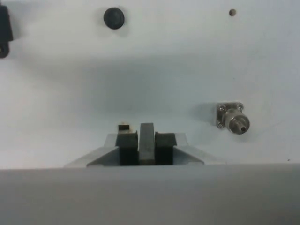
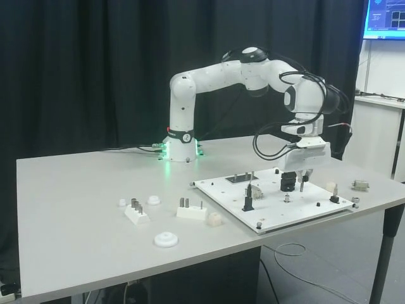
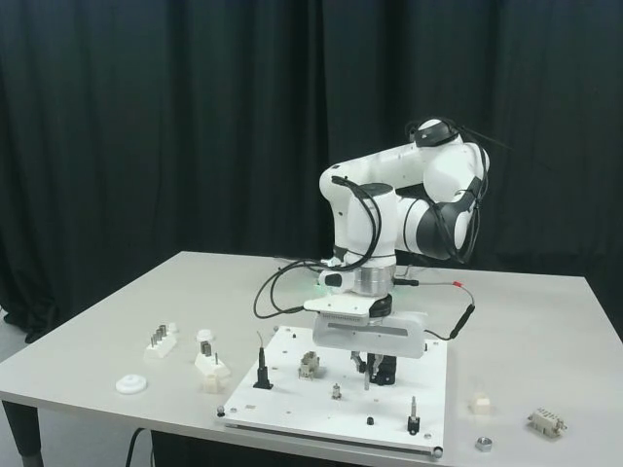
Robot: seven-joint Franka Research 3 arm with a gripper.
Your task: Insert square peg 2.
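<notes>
In the wrist view a grey square peg (image 1: 146,136) stands upright between two black fingers (image 1: 126,146), and my gripper (image 1: 146,149) is shut on it. It hangs just over the white board (image 1: 154,79), above a bare stretch of the board. From the first room view the gripper (image 2: 288,184) is low over the middle of the white board (image 2: 218,188). The second room view puts the gripper (image 3: 384,370) low over the board (image 3: 297,413) too. I cannot see the peg's lower end or any square hole under it.
A threaded metal connector (image 1: 234,121) and a black round knob (image 1: 114,18) sit on the board near the gripper. A black upright part (image 2: 248,199) stands on the board. White holders (image 2: 136,212), a white disc (image 2: 166,239) and a small connector (image 2: 361,184) lie on the grey table.
</notes>
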